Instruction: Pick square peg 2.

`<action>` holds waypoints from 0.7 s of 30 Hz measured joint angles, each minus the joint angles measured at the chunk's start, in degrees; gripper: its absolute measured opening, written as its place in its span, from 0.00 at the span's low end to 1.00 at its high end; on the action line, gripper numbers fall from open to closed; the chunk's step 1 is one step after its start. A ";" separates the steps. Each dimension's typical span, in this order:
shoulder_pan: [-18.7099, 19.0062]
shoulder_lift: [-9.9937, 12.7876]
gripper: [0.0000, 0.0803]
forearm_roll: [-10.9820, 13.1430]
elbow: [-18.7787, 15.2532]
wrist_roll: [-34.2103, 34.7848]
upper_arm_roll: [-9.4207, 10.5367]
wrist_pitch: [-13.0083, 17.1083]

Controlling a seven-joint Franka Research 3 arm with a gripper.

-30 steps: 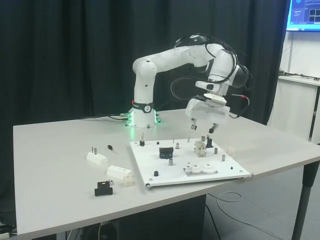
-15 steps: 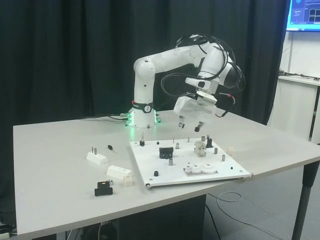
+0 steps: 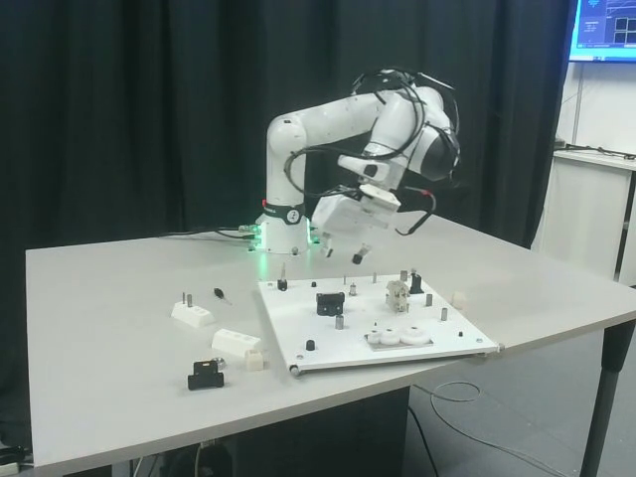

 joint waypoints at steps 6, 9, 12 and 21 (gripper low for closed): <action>-2.09 0.61 1.00 0.00 -1.22 -4.05 0.00 0.21; -3.08 1.02 1.00 0.00 -2.16 -6.16 0.00 0.52; -4.04 1.32 1.00 0.04 -3.18 -8.34 0.08 1.05; -7.59 1.60 1.00 1.49 -6.28 -15.42 0.72 4.13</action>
